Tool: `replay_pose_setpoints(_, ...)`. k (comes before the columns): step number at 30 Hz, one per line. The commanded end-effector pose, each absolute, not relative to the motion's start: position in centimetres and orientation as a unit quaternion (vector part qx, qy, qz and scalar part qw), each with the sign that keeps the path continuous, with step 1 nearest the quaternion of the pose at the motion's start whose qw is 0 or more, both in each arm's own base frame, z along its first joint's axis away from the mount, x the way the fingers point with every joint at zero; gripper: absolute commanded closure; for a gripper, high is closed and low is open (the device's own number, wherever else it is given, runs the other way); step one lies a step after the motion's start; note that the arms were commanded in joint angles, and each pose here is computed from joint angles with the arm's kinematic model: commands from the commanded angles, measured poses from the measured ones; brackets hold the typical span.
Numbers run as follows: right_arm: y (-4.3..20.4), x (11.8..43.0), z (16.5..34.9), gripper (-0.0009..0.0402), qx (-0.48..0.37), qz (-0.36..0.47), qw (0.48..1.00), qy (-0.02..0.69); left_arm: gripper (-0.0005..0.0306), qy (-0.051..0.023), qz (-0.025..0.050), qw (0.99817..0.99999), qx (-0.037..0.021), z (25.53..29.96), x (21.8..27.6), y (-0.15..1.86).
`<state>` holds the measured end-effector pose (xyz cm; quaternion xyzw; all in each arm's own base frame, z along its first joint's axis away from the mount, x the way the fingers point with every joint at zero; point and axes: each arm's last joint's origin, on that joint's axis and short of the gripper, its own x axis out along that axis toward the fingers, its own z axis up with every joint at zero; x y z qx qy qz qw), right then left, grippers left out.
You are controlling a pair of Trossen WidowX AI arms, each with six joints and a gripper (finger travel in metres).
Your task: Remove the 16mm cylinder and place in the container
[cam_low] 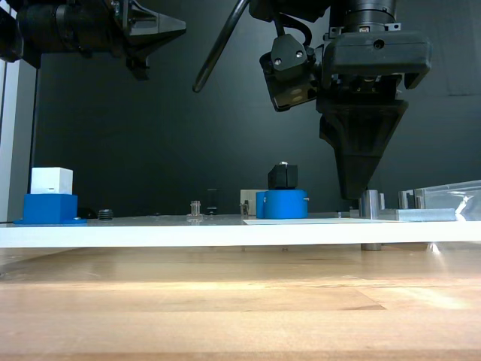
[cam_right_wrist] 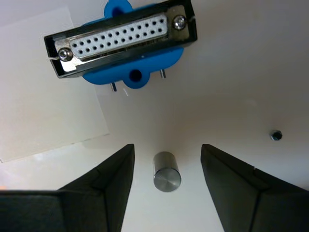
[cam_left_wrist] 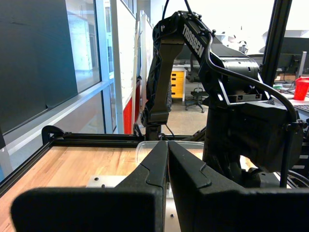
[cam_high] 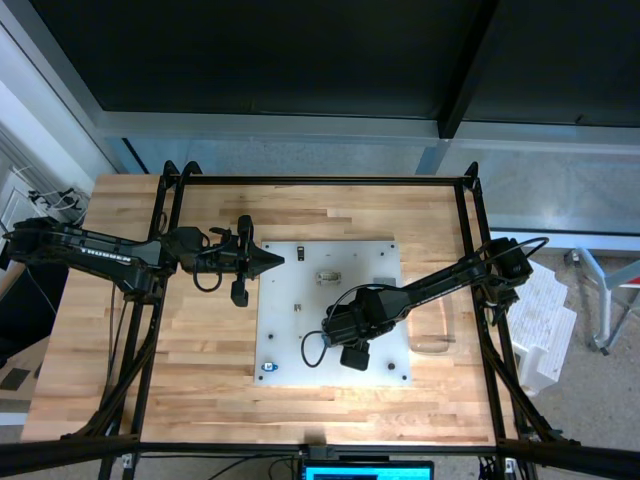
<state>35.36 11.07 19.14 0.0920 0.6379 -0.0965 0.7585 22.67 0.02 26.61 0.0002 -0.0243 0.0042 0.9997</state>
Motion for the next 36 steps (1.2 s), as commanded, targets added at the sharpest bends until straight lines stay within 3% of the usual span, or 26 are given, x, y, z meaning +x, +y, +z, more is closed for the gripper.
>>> replay_pose_setpoints(1,11.1,35.3,19.1,0.0233,0.092,-0.096,0.758,0.638,0.03,-0.0243,0.0042,0.9997,0.0002,26.61,22.67,0.03)
replay_pose_setpoints(11,11.3,35.6,18.0,0.0289,0.088,-0.097,0.752,0.646,0.03,-0.0243,0.0042,0.9997,0.0002,26.61,22.67,0.03)
replay_pose_setpoints(24,11.3,35.6,18.0,0.0351,0.088,-0.096,0.755,0.643,0.03,-0.0243,0.0042,0.9997,0.0002,26.61,22.67,0.03)
replay_pose_setpoints(36,11.3,35.6,18.0,0.038,0.088,-0.096,0.754,0.643,0.03,-0.0243,0.004,0.9997,0.0002,26.61,22.67,0.02)
